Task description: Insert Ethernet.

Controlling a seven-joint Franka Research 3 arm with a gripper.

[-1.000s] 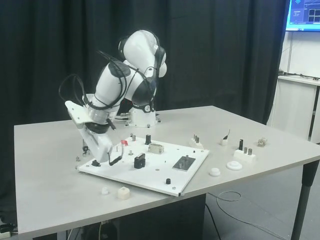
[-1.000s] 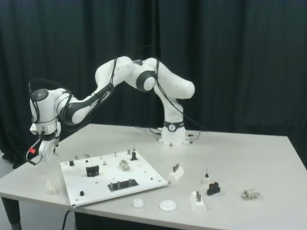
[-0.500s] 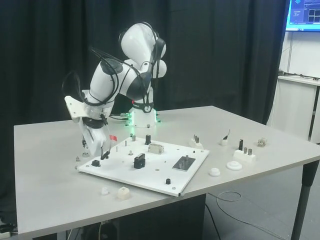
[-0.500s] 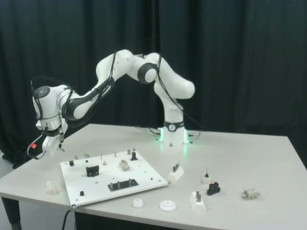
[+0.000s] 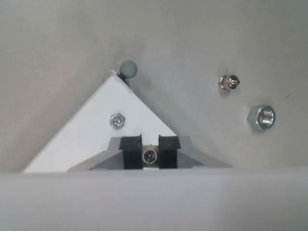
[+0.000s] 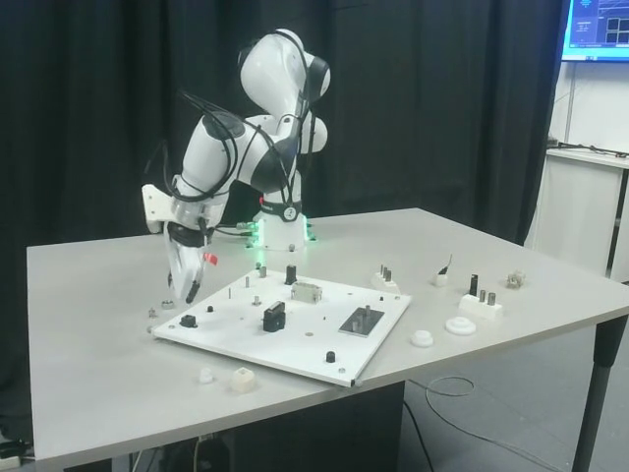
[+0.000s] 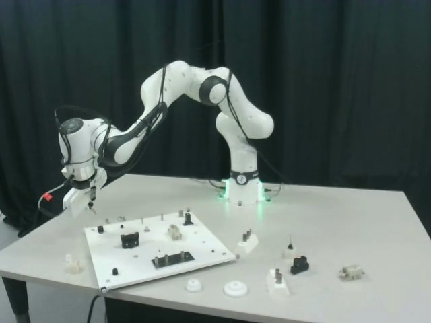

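The Ethernet plug (image 5: 149, 156) sits pinched between the two black fingertips of the claw (image 5: 149, 152), its end facing down toward the worktop (image 6: 88, 324). The claw is narrow, closed on the plug. Directly below the claw lies a corner of the white board (image 5: 101, 130), with a small hex nut (image 5: 117, 120) fixed on it and a grey ball-headed pin (image 5: 128, 69) at its tip. Off the board, on the bare worktop near the claw, lie a screw (image 5: 228, 82) and a larger loose nut (image 5: 261, 117), just beside each other.
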